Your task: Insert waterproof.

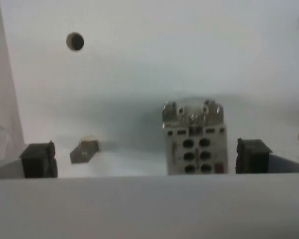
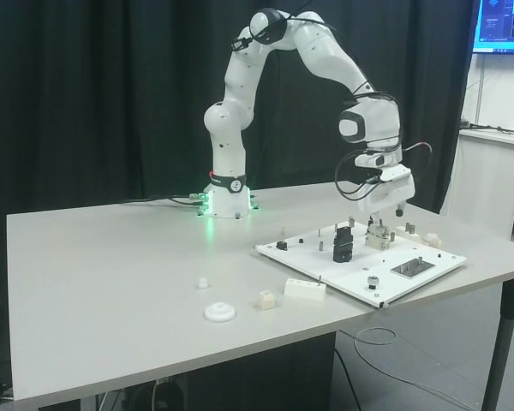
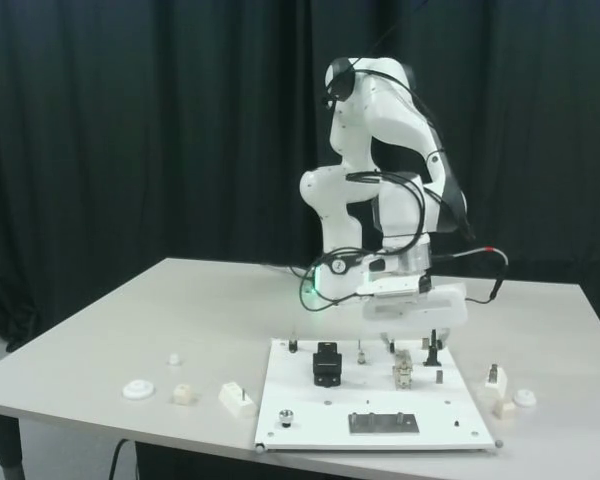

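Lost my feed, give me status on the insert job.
Gripper open, empty, hovering above white board. Waterproof connector upright on the board between the jaws, not gripped. Nothing blocking.

You see a matt grey desk [image 2: 103,257], a smooth white board [image 3: 310,425], glossy arm [image 2: 325,60] shells, and what looks like a metal-topped plastic connector [image 1: 194,142].
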Controlling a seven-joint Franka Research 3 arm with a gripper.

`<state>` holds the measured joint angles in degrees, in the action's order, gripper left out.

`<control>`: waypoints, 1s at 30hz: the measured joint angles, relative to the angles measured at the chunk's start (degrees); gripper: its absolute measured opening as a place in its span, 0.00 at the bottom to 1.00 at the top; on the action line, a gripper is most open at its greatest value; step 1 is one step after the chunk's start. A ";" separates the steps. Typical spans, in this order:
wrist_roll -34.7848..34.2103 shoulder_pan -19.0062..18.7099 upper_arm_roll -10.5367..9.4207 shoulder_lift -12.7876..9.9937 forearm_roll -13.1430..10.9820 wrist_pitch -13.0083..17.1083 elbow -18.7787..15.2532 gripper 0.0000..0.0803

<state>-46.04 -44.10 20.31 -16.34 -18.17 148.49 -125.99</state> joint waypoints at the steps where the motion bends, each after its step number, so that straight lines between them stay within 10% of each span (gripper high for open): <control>1: -1.07 -0.07 0.00 0.00 0.82 -0.87 0.31 1.00; 13: -9.63 -1.91 -0.07 -0.10 7.40 -6.26 2.11 1.00; 30: -12.40 -3.47 -0.10 -2.20 8.44 -6.14 3.09 1.00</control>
<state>-58.43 -47.57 20.21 -18.53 -9.73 142.36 -122.90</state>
